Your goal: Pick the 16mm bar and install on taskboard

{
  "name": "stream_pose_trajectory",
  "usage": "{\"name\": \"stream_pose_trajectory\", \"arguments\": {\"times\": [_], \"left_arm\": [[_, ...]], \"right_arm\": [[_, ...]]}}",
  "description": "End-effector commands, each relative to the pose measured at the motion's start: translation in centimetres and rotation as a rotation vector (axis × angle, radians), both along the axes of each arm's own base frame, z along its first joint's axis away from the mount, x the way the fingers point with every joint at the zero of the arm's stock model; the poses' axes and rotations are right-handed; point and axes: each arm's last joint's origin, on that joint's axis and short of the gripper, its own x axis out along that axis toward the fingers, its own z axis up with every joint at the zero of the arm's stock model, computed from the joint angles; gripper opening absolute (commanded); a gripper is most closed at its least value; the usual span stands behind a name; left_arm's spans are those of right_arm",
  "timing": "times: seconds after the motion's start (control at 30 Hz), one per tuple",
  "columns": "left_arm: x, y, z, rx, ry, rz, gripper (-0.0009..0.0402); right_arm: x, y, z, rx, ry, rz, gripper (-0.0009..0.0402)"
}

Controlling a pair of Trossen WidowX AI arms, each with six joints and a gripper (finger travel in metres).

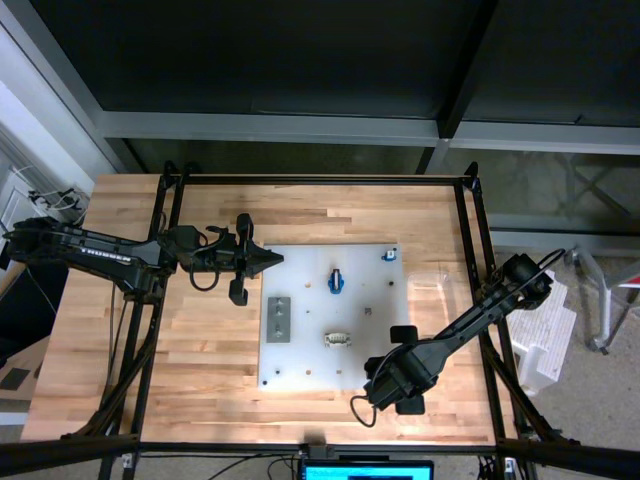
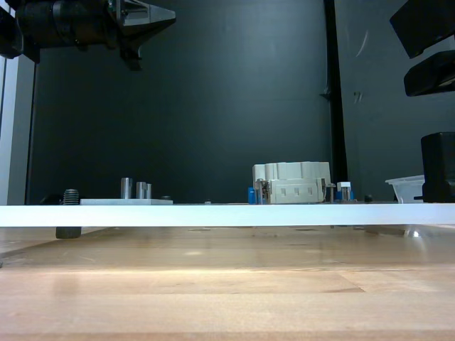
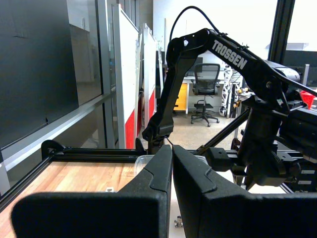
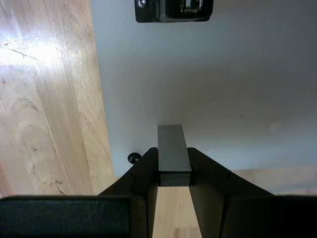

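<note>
right gripper (image 4: 172,152) clamps 16mm bar (image 4: 171,139), its long axis along the fingers, over taskboard (image 4: 223,74) near-right corner; left gripper (image 3: 172,148) clenched, empty, above the taskboard's left edge.

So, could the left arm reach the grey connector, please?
Probably yes: left tool, shut, hangs over the board's far-left corner, connector unobstructed; right tool holds the bar over its near edge.

We found the left hand (image 1: 270,259), fingers pressed together, high over the upper left corner of the white board (image 1: 305,355), well above everything on it. The right hand (image 1: 385,378) gripped the 16mm bar (image 4: 173,148) over the board's lower right corner. Between the two hands stood the grey peg plate (image 1: 277,320), the blue part (image 1: 336,281) and the beige connector (image 1: 337,341), with bare board open around them. A clear tub (image 1: 432,278) sat on the counter (image 1: 200,350) to the board's right.
</note>
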Motion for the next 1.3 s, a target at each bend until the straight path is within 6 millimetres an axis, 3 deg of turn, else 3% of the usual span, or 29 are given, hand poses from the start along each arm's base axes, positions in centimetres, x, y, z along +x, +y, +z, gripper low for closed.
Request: {"name": "stream_pose_trajectory", "arguments": {"times": [0.03,0.9,1.3], "left_arm": [[0.0,0.0,0.0,0.000,0.000,0.000,0.0000],[0.0,0.0,0.0,0.000,0.000,0.000,0.0000],[0.0,0.0,0.0,0.000,0.000,0.000,0.0000]], "right_arm": [[0.0,0.0,-0.3,0.007,0.000,-0.004,0.0000],[-0.3,-0.2,-1.7,0.005,-0.009,-0.001,0.0002],[-0.3,-0.3,-1.7,-0.009,-0.023,0.001,0.0069]]}}
